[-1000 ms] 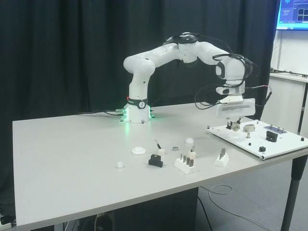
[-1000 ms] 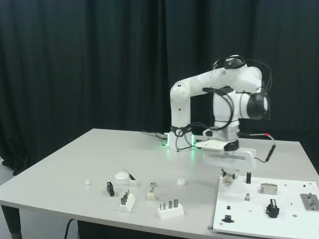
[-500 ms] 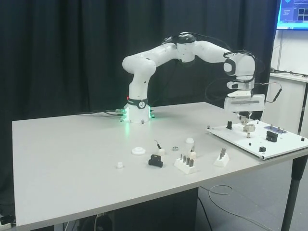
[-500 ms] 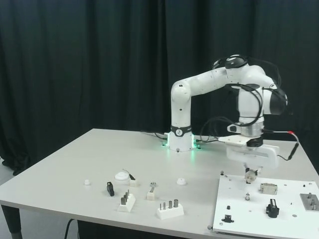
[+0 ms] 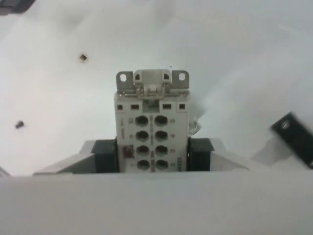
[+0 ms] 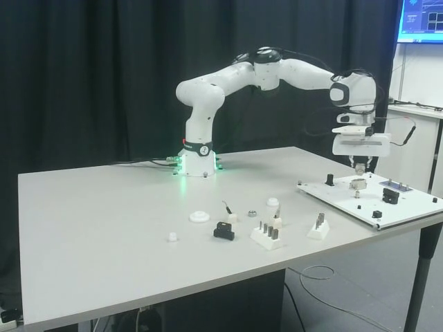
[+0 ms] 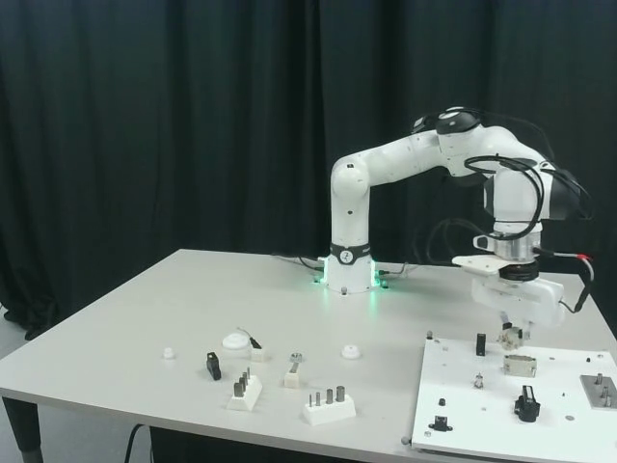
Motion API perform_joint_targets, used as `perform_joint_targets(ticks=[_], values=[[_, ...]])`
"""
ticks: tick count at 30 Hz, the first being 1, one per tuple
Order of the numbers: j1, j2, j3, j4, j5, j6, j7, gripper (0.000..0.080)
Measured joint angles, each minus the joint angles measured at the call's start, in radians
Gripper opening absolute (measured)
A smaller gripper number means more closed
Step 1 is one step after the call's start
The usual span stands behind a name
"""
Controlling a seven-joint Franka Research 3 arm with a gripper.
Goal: Insert waterproof.
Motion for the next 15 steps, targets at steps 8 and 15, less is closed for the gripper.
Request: perform_joint_targets(ticks=[8, 15], values=[[0.000, 0.001, 0.013, 0.023, -0.034, 0.026, 0.234, 0.0305], [-0.001, 0.001, 0.014, 0.026, -0.035, 0.036, 0.430, 0.0305]])
